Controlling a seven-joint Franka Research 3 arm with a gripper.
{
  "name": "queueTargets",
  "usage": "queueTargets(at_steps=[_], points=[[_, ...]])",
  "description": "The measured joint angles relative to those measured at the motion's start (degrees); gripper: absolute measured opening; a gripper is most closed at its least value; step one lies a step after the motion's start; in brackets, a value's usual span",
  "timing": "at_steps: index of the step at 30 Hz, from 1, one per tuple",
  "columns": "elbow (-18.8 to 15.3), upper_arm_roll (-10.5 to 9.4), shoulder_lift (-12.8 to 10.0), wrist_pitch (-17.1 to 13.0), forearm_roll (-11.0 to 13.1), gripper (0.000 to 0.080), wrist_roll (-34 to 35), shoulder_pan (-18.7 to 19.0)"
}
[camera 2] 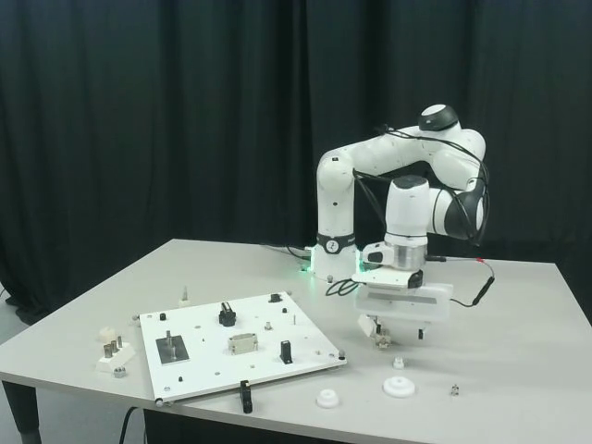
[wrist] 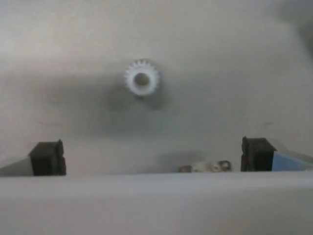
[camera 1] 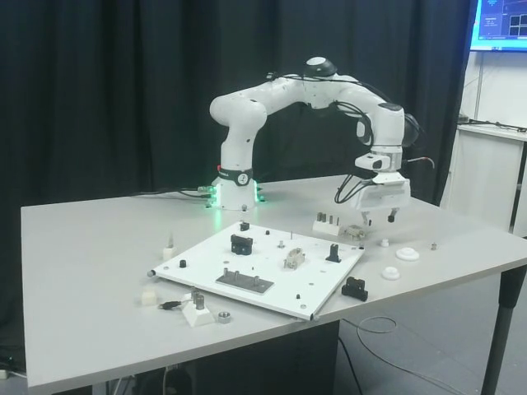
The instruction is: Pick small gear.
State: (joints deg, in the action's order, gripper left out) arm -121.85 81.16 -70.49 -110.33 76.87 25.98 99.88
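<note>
On the left part of the grey bench [camera 1: 90,247] a white assembly board [camera 1: 263,267] lies flat, carrying several small black and grey fixtures; it sits toward the front edge, one corner close to that edge. Just off the board's left side, small white blocks [camera 1: 198,313] rest on the bench surface near the front. The white arm [camera 1: 272,99] is bolted at the rear middle of the bench, with green light at its base, and arches over toward the right half.

The pincer [camera 1: 377,217] hangs above the bench just beyond the board's right corner, released: in the wrist view its two black fingertips [wrist: 48,158] stand wide apart with bare bench between them, gripping nothing. The small gear [wrist: 142,78], white and toothed with a round central hole, lies flat on the bench and apart from both fingertips. In the first room view it appears as a small white piece [camera 1: 384,242] below the pincer, near the right front edge; in the second room view it sits [camera 2: 399,363] just under the pincer. Further right, two larger white round parts [camera 1: 407,253] lie on the bench near the gear, not touching it.
</note>
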Motion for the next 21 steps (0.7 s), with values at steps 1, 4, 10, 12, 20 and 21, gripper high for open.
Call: queueTargets(at_steps=[1, 4, 10, 12, 20, 21], points=[[0.14, -0.29, 0.0, -0.26, 0.12, 0.08, 0.3, 0.0], [0.46, -1.16, 0.0, -0.98, 0.58, 0.08, 1.13, -0.01], [0.96, -2.69, 0.0, -2.94, 1.58, 0.08, 2.6, -0.23], [1.16, -3.09, 0.0, -3.45, 1.71, 0.08, 2.69, -0.4], [2.08, -4.24, -0.01, -5.1, 2.29, 0.08, 3.18, -1.55], [2.25, -4.35, -0.01, -5.15, 2.31, 0.08, 3.19, -1.76]])
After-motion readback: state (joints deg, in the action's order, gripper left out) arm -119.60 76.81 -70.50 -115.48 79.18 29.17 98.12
